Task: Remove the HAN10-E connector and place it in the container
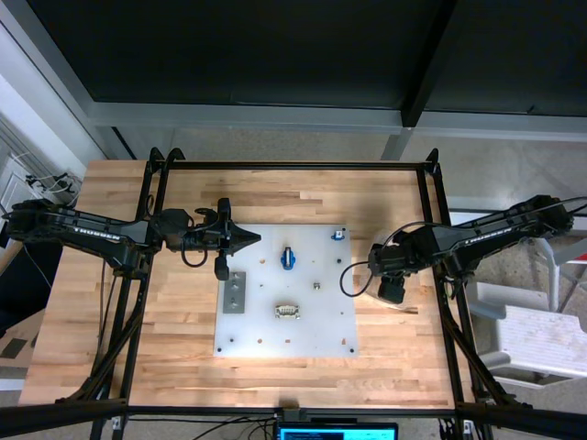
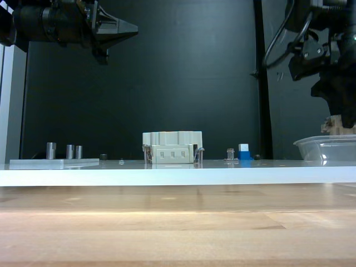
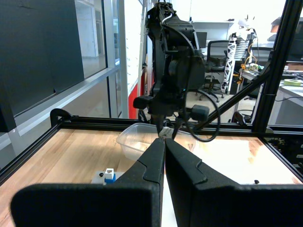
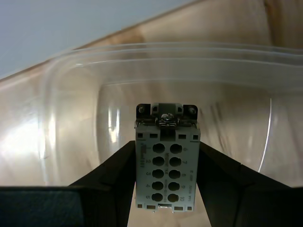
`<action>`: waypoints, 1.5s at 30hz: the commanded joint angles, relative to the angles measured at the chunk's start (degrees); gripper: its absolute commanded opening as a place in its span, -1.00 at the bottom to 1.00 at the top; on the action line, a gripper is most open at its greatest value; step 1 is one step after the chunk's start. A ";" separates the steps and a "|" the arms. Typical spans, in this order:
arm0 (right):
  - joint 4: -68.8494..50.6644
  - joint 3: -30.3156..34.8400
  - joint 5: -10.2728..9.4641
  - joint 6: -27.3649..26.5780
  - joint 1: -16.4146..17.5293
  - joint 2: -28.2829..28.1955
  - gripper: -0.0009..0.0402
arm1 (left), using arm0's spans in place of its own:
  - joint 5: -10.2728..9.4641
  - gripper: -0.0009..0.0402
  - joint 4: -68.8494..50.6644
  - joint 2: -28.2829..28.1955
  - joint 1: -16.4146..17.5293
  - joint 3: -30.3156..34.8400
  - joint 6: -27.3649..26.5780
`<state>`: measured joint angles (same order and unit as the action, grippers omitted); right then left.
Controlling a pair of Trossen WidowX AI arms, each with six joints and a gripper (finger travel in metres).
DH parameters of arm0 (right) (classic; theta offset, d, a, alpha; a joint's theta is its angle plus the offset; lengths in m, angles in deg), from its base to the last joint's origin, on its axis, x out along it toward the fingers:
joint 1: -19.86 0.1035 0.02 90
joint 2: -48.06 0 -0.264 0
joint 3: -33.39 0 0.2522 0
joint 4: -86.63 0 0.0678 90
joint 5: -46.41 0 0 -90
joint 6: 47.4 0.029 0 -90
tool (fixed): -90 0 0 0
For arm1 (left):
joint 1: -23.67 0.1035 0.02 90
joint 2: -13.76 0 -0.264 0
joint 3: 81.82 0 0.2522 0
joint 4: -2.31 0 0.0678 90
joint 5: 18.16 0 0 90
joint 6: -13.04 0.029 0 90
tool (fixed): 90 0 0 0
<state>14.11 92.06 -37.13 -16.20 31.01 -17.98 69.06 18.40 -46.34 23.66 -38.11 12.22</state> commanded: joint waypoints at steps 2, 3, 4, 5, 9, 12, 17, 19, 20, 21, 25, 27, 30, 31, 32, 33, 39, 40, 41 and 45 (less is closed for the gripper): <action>1.14 -1.68 0.02 -0.09 -1.70 -0.04 -0.55 | 0.02 -0.96 0.00 -0.02 0.00 0.00 0.02; 1.64 -2.10 0.00 -0.11 -2.08 -0.04 -0.55 | 0.02 -0.96 0.00 0.00 0.00 0.00 0.02; 2.12 -2.47 -0.02 -0.11 -2.43 -0.04 -0.55 | 0.02 -0.96 0.00 0.00 0.02 0.00 0.02; 2.71 -2.89 -0.02 -0.13 -2.80 -0.04 -0.55 | 0.02 -0.96 0.00 -0.02 0.02 0.00 0.02; 4.74 -4.46 -0.04 -0.11 -4.48 -0.04 -0.55 | 0.02 -0.96 0.00 0.00 0.00 0.00 0.02; 6.14 -5.86 -0.11 -0.13 -6.03 -0.04 -0.55 | 0.02 -0.96 0.00 0.00 0.02 0.00 0.02; 7.28 -7.69 -0.48 -0.20 -7.98 -0.04 -0.55 | 0.02 -0.96 0.00 0.00 0.02 0.00 0.02; 7.78 -8.46 -0.50 -0.20 -8.57 -0.04 -0.55 | 0.02 -0.96 0.00 0.00 0.02 0.00 0.02; 8.17 -8.87 -0.52 -0.20 -8.79 -0.04 -0.55 | 0.02 -0.96 0.00 0.00 0.00 0.00 0.02; 8.63 -9.29 -0.55 -0.17 -8.94 -0.04 -0.55 | 0.02 -0.96 0.00 0.00 0.02 0.00 0.02; 9.70 -10.19 -0.68 -0.13 -9.14 -0.04 -0.55 | 0.02 -0.96 0.00 0.00 0.02 0.00 0.02; 9.90 -10.27 -0.68 -0.15 -9.29 -0.04 -0.55 | 0.02 -0.96 0.00 0.00 0.02 0.00 0.02; 9.97 -10.29 -0.68 -0.17 -9.53 -0.04 -0.52 | 0.02 -0.96 0.00 -0.02 0.00 0.00 0.02; 10.01 -10.29 -0.70 -0.20 -9.60 -0.04 -0.50 | 0.02 -0.96 0.00 -0.02 0.02 0.00 0.02; 10.01 -10.29 -0.70 -0.22 -9.66 -0.04 -0.48 | 0.02 -0.96 0.00 -0.02 0.02 0.00 0.02; 10.03 -10.29 -0.70 -0.22 -9.68 -0.04 -0.44 | 0.02 -0.96 0.00 0.00 0.00 0.00 0.02; 10.08 -10.29 -0.68 -0.35 -9.70 -0.04 -0.17 | 0.02 -0.96 0.00 0.00 0.02 0.00 0.02; 10.12 -10.29 -0.68 -0.35 -9.70 -0.04 -0.11 | 0.02 -0.96 0.00 0.00 0.00 0.00 0.02; 10.16 -10.29 -0.63 -0.35 -9.70 -0.04 -0.06 | 0.02 -0.96 0.00 0.00 0.02 0.00 0.02; 10.32 -10.27 -0.48 -0.35 -9.70 -0.04 0.14 | 0.02 -0.96 0.00 0.00 0.02 0.00 0.02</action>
<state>24.42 81.74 -37.74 -16.57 21.29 -17.98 69.06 18.40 -46.34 23.66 -38.11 12.22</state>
